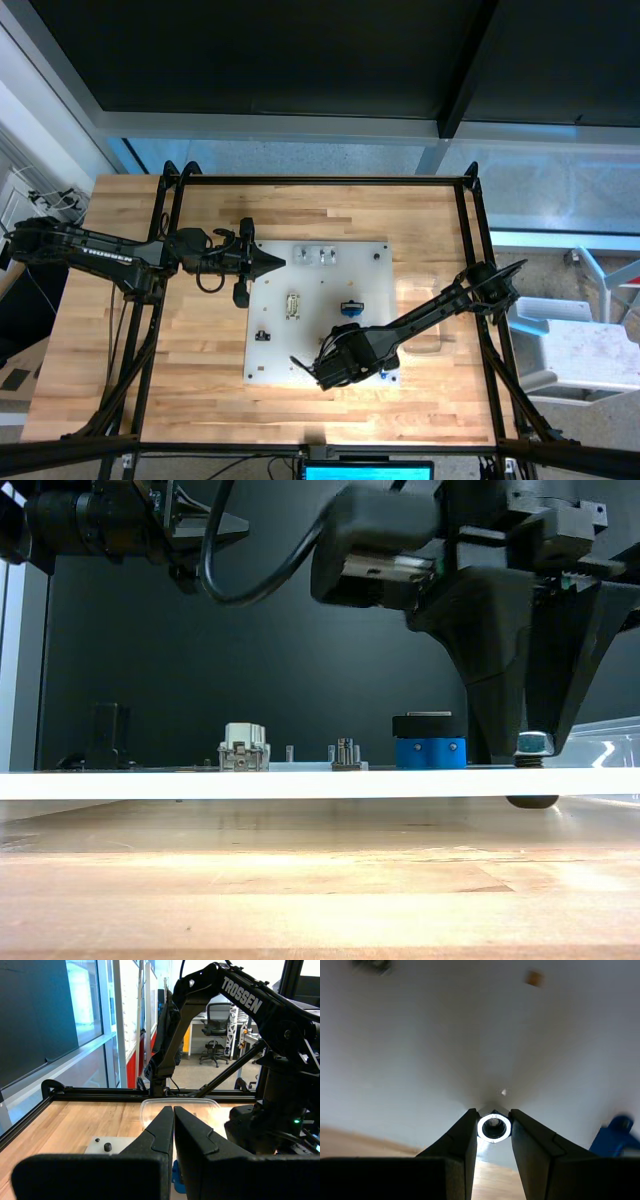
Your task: Pick the M12 fastener and fasten on the M12 threads
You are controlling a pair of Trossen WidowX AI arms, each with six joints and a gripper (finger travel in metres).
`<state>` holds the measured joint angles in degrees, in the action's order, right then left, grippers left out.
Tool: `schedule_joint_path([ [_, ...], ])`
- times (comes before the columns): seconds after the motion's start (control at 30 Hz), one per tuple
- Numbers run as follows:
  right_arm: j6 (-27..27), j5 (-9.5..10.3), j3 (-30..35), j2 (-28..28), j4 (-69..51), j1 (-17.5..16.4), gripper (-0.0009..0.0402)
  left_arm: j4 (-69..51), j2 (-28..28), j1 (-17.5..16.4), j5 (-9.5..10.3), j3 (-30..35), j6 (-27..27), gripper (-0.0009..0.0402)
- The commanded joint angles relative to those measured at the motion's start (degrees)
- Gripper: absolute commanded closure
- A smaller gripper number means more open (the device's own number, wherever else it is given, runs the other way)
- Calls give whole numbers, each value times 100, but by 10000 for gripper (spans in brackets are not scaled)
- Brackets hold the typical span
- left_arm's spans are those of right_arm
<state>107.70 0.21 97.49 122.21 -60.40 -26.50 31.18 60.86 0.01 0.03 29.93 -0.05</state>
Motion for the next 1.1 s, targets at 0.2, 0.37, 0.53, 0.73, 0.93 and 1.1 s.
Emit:
schedule_joint_path([
  [0.2, 2559, -17, 2, 2, 26, 0, 370, 2, 0, 0, 0, 2, 0, 393],
  [0.37, 4098, -20, 2, 2, 31, 0, 370, 2, 0, -2, 0, 2, 0, 393],
  [0.53, 5766, -17, 2, 2, 28, -2, 370, 2, 0, 0, 0, 2, 0, 393],
  [0.73, 7197, -20, 2, 2, 33, -7, 370, 2, 0, 0, 0, 2, 2, 393],
  [0.93, 7276, -72, 2, 2, 33, -11, 370, 2, 0, 0, 0, 2, 0, 393],
  [1.1, 7187, -63, 2, 2, 46, -13, 370, 2, 0, -2, 0, 2, 0, 393],
])
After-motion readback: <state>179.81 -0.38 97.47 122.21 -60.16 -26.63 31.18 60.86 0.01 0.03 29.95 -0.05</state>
